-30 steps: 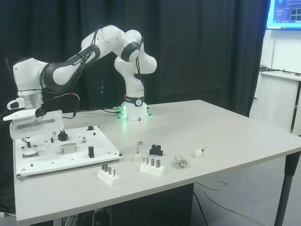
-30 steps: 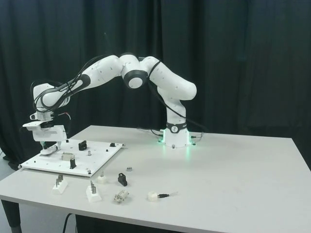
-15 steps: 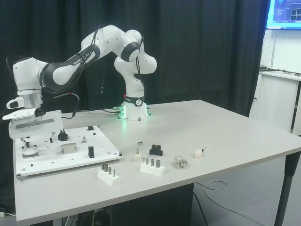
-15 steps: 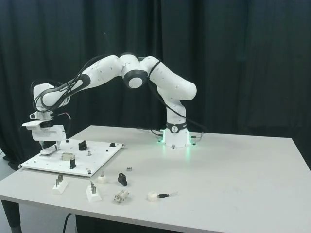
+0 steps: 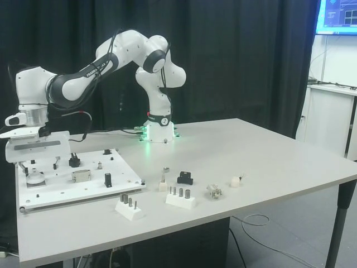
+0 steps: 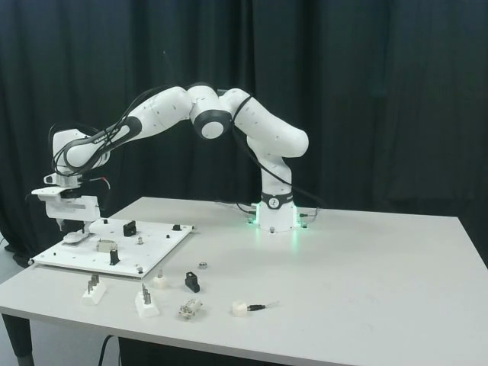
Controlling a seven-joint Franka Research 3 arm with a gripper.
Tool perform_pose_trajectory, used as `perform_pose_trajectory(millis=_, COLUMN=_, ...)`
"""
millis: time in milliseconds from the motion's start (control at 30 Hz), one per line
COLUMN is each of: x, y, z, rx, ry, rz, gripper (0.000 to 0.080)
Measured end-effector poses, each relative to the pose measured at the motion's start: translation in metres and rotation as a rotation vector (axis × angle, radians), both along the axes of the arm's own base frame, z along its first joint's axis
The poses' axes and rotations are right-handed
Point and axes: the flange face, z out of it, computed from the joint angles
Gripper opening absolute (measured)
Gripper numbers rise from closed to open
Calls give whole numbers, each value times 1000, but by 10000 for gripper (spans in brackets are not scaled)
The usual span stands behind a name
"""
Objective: Insert large gear.
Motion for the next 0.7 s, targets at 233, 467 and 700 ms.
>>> perform_pose_trajectory(millis=233, x=0, y=-3, z=-1, rx=-28, ry=-6, rz=9, gripper=800)
perform_pose_trajectory(millis=467, x=0, y=-6, z=-6, rx=-53, ry=-8, rz=15, gripper=800)
perform_pose_trajectory(millis=700, x=-2, y=-8, z=-15, rx=-63, ry=-6, rz=11, gripper=800)
